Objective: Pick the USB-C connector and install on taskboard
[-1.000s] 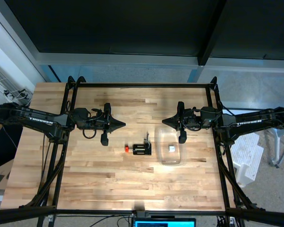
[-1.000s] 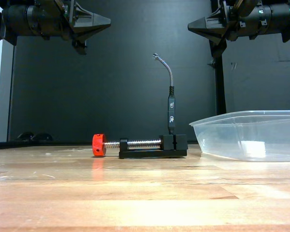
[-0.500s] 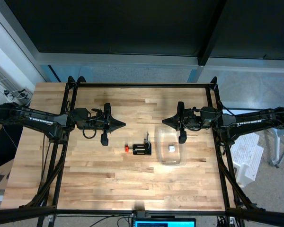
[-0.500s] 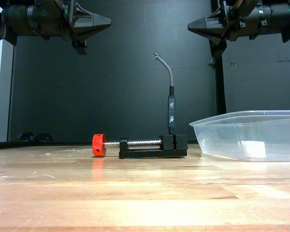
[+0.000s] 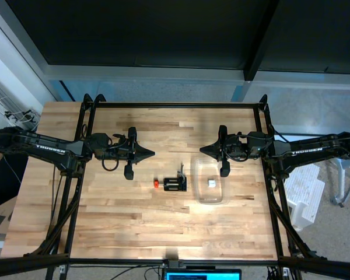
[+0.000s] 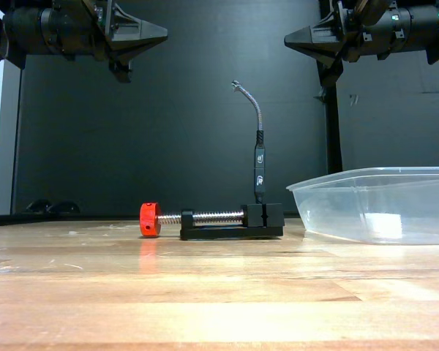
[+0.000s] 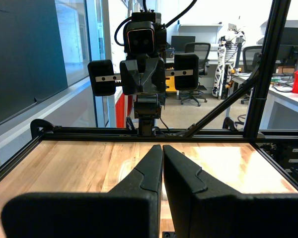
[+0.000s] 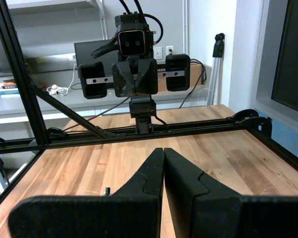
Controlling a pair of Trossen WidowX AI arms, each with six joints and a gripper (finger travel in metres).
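The taskboard point(image 5: 174, 185) is a small black block with an orange-red knob point(image 6: 150, 219) on a threaded screw, lying mid-table. The USB-C connector point(image 6: 258, 164), thin and dark grey, stands upright with its lower end in the block point(image 6: 230, 219), and its curved tail arches up and to the left. From above it shows as a small dark sliver point(image 5: 180, 172). My left gripper point(image 5: 153, 154) hangs shut, high and to the block's left, holding nothing. Opposite it, my right gripper point(image 5: 201, 150) is shut and empty too, high and to the right. Both pairs of fingertips meet in the wrist views point(image 7: 162, 147) point(image 8: 164, 149).
A clear plastic tray point(image 5: 210, 188) sits just right of the block, with a small white square piece point(image 5: 211, 183) in it. A black metal frame point(image 5: 175, 105) runs around the table's back and sides. Each wrist view faces the other arm point(image 7: 143, 44) point(image 8: 135, 49).
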